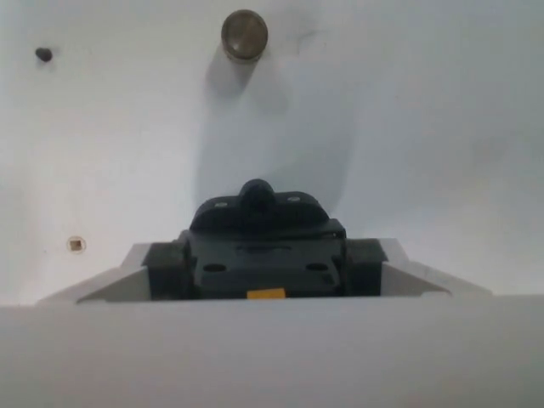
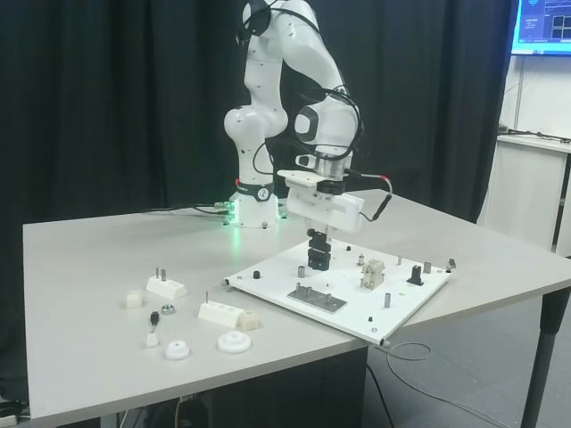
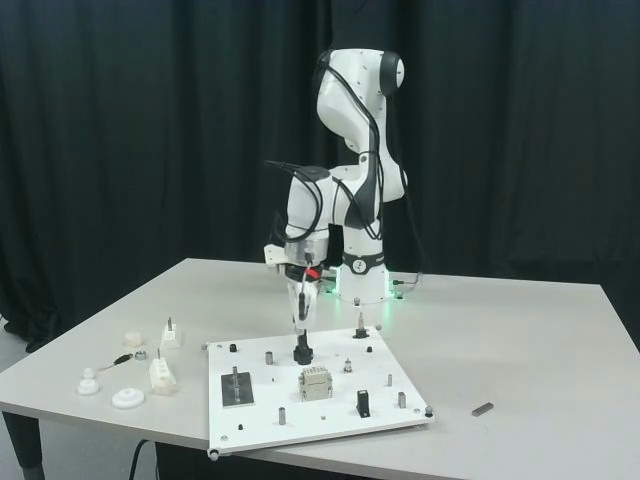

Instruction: Insert D-SUB.

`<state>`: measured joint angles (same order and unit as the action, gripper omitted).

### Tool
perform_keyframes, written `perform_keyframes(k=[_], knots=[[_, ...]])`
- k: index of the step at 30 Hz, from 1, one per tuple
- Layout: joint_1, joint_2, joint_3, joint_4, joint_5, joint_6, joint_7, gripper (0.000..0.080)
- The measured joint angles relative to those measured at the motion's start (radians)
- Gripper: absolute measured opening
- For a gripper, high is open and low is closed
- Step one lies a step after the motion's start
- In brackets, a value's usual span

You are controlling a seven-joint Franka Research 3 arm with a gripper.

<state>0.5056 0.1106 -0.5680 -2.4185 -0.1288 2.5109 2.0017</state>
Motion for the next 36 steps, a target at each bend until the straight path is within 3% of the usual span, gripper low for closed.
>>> perform_keyframes(k=[36], knots=[[-0.019, 0.003, 0.011, 0.001, -0.009, 0.017, 0.001, 0.0378]])
